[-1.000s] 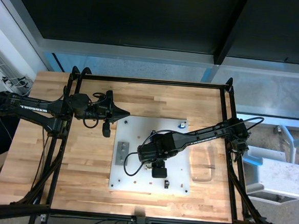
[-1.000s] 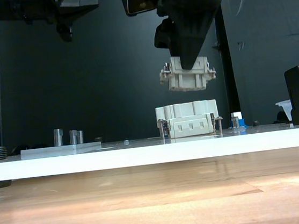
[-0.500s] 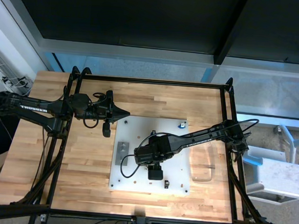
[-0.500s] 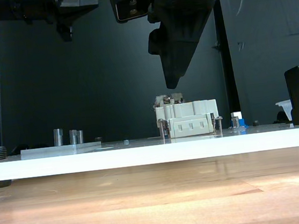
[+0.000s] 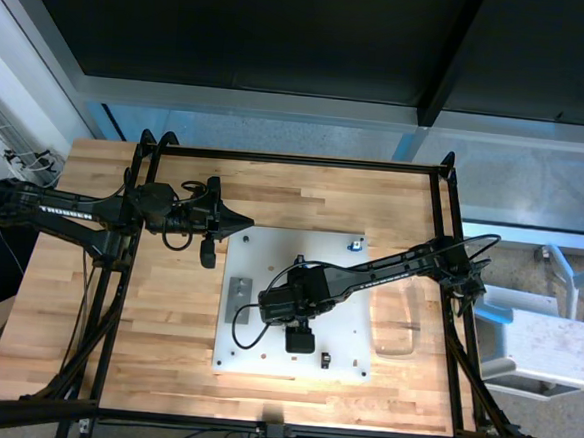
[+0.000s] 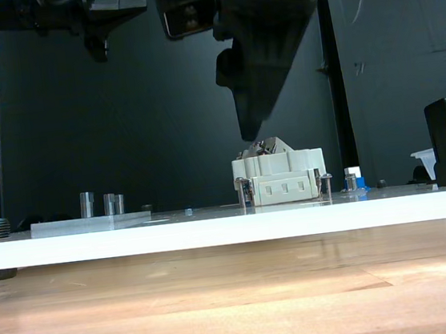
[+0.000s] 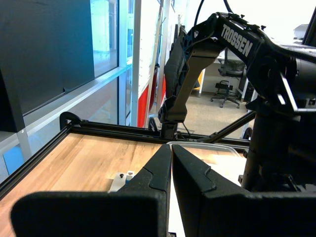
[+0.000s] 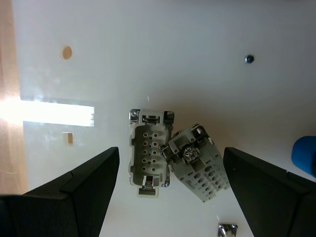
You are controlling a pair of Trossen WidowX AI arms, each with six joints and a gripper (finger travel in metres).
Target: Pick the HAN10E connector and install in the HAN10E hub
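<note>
1. The wooden counter (image 5: 165,310) carried the white task board (image 5: 358,274), and both arms reached in over it.
2. The right arm (image 5: 389,266) stretched across the board, wrist bent so that the right hand (image 6: 250,123) pointed down just above the hub. A second earlier it had clamped the connector; now its fingers stood apart and empty.
3. The left hand (image 7: 171,165) hung parked near the board's far left corner, fingers together, unmoved.
4. The HAN10E hub (image 8: 148,153) sat on the board with its pin face uncovered.
5. The HAN10E connector (image 8: 197,170) had dropped and lay askew, leaning on the hub's edge rather than seated. The install looked missed, so a fresh grasp seemed needed.
</note>
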